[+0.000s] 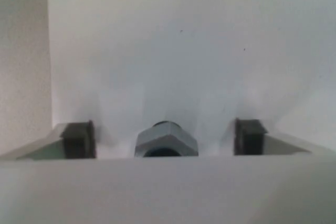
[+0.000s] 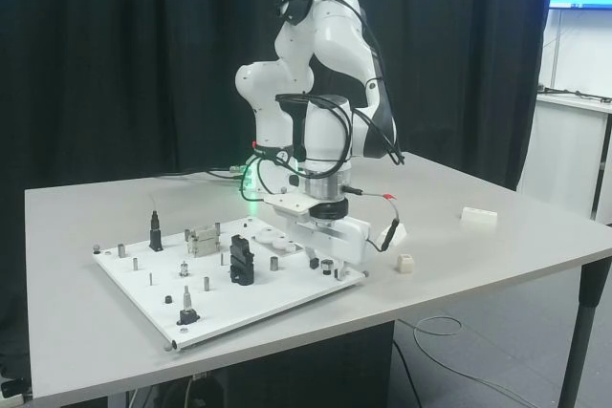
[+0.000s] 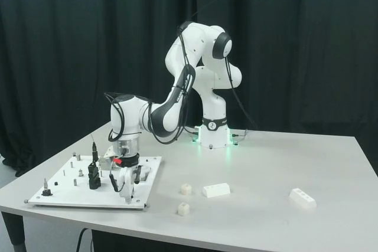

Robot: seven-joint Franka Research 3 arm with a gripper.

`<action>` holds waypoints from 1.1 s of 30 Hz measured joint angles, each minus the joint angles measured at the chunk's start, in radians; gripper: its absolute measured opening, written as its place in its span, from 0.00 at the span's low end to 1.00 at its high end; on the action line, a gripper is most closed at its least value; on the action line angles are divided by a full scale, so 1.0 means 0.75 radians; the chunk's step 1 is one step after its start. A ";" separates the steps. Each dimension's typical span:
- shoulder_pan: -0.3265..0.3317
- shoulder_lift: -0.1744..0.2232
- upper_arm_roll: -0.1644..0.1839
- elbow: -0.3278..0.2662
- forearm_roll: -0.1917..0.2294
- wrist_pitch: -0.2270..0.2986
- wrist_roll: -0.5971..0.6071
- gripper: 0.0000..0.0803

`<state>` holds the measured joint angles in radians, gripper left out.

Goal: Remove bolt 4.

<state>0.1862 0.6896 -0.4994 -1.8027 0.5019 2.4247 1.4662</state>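
In the wrist view a grey hex-headed bolt [image 1: 166, 139] stands upright on the white board [image 1: 178, 56], midway between my two black fingertips [image 1: 79, 139], which sit wide apart on either side without touching it. My gripper [image 1: 166, 141] is open. From the first room view the gripper [image 2: 325, 261] hangs low over the near right corner of the white board [image 2: 143, 289], with the bolt [image 2: 327, 268] a small dark stub under it. In the second room view the gripper [image 3: 129, 188] is at the board's front right part [image 3: 71, 199].
The board carries several small pegs and bolts, a black block [image 2: 241, 263], a black upright post [image 2: 154, 231] and a grey fixture [image 2: 202, 240]. Small white blocks [image 3: 216, 190] lie on the grey table [image 3: 283, 169] to the right, one close to the board's corner [image 2: 405, 263].
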 joint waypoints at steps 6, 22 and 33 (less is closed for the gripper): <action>0.000 0.000 0.000 0.004 0.000 0.000 -0.001 0.66; -0.015 -0.001 0.007 0.014 -0.003 -0.024 -0.005 0.29; -0.015 -0.001 0.009 0.015 -0.006 -0.023 -0.282 0.29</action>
<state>0.1751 0.6891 -0.4927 -1.7915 0.4974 2.4074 1.2547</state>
